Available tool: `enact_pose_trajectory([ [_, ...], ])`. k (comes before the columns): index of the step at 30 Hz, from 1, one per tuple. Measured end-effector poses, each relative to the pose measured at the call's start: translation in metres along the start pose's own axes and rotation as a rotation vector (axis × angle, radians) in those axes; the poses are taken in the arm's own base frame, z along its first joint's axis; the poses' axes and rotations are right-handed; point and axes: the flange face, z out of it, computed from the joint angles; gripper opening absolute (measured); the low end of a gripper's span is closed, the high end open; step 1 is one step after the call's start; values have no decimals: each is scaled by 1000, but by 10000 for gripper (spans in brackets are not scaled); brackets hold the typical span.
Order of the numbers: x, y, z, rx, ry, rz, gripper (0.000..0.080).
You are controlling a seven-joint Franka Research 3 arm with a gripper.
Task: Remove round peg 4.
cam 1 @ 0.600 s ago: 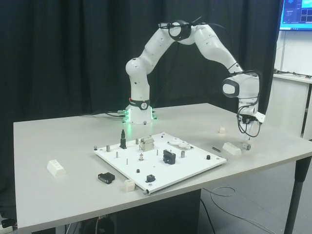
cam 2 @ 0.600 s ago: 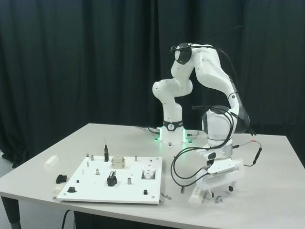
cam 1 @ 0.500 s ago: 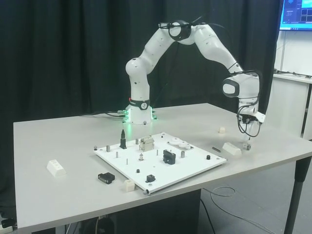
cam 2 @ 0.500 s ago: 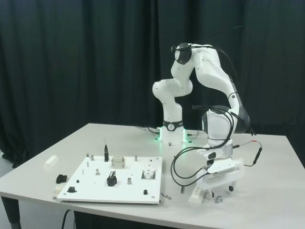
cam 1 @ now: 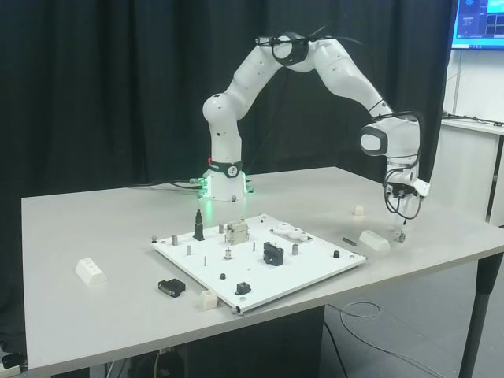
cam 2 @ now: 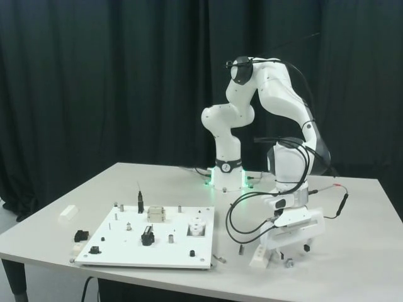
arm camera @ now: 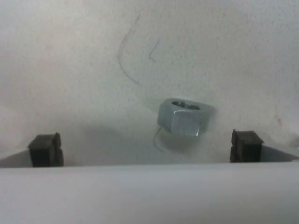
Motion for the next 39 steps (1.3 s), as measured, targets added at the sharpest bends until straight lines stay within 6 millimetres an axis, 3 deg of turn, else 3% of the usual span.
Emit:
enact_pose_trajectory([
  [28,15,5,-29,16,43,11,800],
  [34,25,18,-39,-16,59,3,800],
  [39,39,41,-53,-60,68,10,800],
])
